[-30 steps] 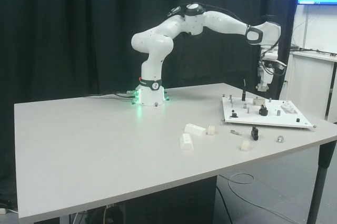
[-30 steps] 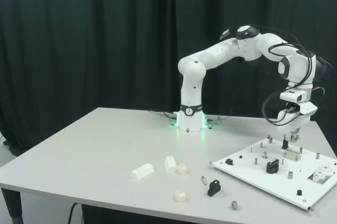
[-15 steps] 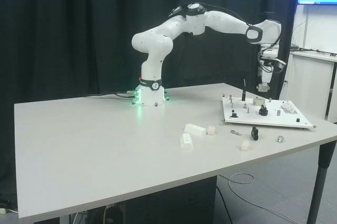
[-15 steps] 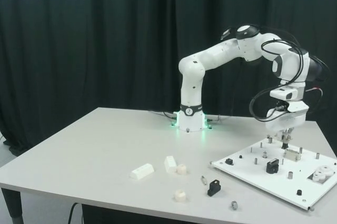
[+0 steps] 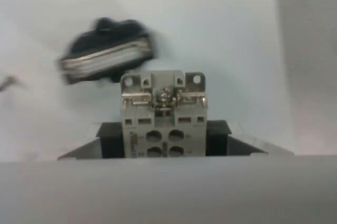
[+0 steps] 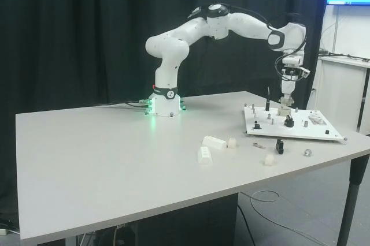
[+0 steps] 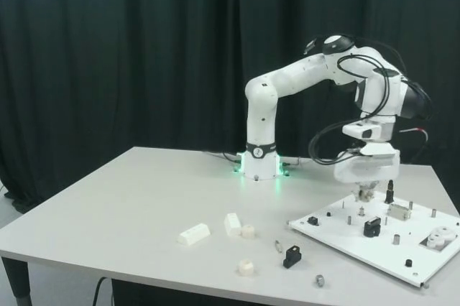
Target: Place waterproof.
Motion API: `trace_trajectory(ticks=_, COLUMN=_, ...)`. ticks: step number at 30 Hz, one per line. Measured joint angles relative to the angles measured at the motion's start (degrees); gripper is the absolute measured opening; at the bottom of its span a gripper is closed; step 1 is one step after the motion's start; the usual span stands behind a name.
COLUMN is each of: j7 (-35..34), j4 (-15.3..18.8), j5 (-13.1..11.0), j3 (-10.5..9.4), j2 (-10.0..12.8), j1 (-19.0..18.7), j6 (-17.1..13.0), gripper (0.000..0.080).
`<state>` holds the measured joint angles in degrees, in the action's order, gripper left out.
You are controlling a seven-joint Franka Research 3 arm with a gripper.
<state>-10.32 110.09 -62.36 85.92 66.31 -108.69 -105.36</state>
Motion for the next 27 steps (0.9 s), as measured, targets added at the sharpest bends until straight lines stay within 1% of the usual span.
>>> trace_trajectory(ticks=10, j7=1.61, j4=2.89, j5=0.35, j3=0.0, j2=0.23, j1=3.79, j6=-3.04, gripper=0.0314)
trace_trajectory(ticks=19, j7=4.55, j4=5.62, j5=0.34, j3=-0.01, j2=0.23, j1=7.73, j6=-5.43, gripper=0.0314)
trace_trajectory(ticks=27, j7=5.17, j4=7.38, j5=-0.19, j3=-0.02, j2=0.22, j1=11.7, j6=-7.44, gripper=0.0314)
